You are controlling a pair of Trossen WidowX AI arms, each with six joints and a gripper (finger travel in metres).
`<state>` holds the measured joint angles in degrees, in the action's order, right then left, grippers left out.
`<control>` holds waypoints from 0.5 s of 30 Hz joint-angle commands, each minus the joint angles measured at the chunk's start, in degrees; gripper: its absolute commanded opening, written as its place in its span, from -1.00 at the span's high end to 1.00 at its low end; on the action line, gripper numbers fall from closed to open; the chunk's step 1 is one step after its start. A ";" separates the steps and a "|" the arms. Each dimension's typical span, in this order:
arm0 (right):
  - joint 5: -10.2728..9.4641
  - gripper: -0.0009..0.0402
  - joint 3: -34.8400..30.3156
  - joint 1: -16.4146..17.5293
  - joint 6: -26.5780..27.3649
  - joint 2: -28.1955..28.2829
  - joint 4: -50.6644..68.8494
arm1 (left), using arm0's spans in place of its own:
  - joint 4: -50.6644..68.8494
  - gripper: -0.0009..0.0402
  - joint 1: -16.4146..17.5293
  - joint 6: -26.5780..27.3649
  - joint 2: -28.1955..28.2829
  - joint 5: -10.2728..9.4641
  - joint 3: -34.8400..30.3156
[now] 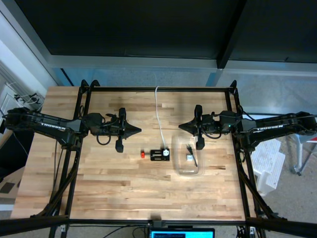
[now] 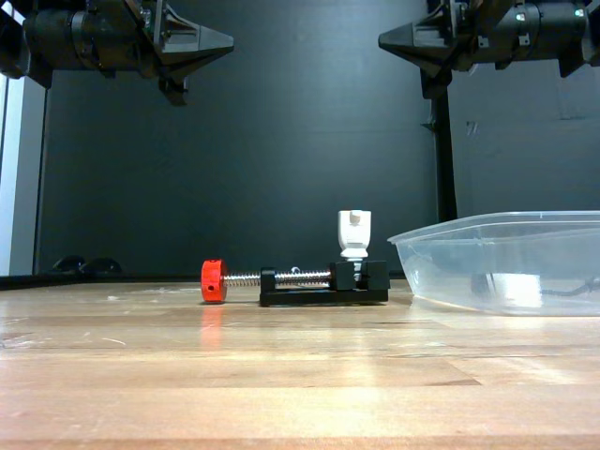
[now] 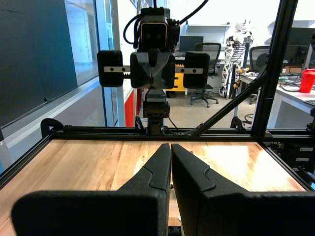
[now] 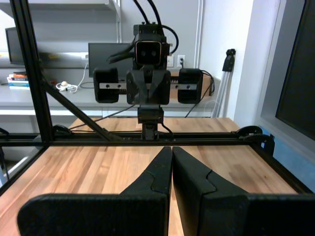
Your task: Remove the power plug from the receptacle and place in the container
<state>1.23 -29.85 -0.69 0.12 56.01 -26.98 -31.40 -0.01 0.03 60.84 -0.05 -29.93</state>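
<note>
Power plug: I see it [image 1: 190, 150] lying inside the container [image 1: 182, 168], out of the receptacle [image 1: 166, 152] and just beside a small white cube [image 1: 189, 157].
Plug axis: its thin lead runs roughly near-to-far along the tub, slightly slanted.
Receptacle: upright in the vise [image 1: 154, 155], nothing plugged in, just left of the container; the white cable [image 1: 159, 114] trails to the far edge.
Right end effector [image 1: 181, 127]: raised well above the surface [image 1: 109, 183], fingers pressed together, holding nothing.
Left end effector [image 1: 137, 130]: raised likewise, pressed together, empty.
Bearing: the plug sits below the right end effector, toward the near edge; the right arm is clearly nearer, while the left is on the vise's far side.
Judgement: the task looks finished to me, and I would call for no further grasp.
</note>
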 commanded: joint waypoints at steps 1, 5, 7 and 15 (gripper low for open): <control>-0.04 0.96 0.68 -0.33 -0.11 0.57 -1.22 | 0.00 0.96 0.02 -0.02 0.02 0.02 -0.02; -0.83 0.96 0.90 -0.46 -0.26 0.79 -1.79 | 0.00 0.96 0.00 -0.02 0.02 0.02 -0.02; -0.85 0.96 0.90 -0.46 -0.28 0.79 -1.79 | -0.02 0.96 0.02 -0.02 0.02 0.02 -0.02; -0.83 0.96 0.74 -0.44 -1.36 0.79 -1.55 | -0.02 0.96 0.02 -0.02 0.02 0.02 -0.02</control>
<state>0.36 -28.95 -1.15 -1.26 56.77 -28.64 -31.42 -0.01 0.01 60.84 -0.05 -29.93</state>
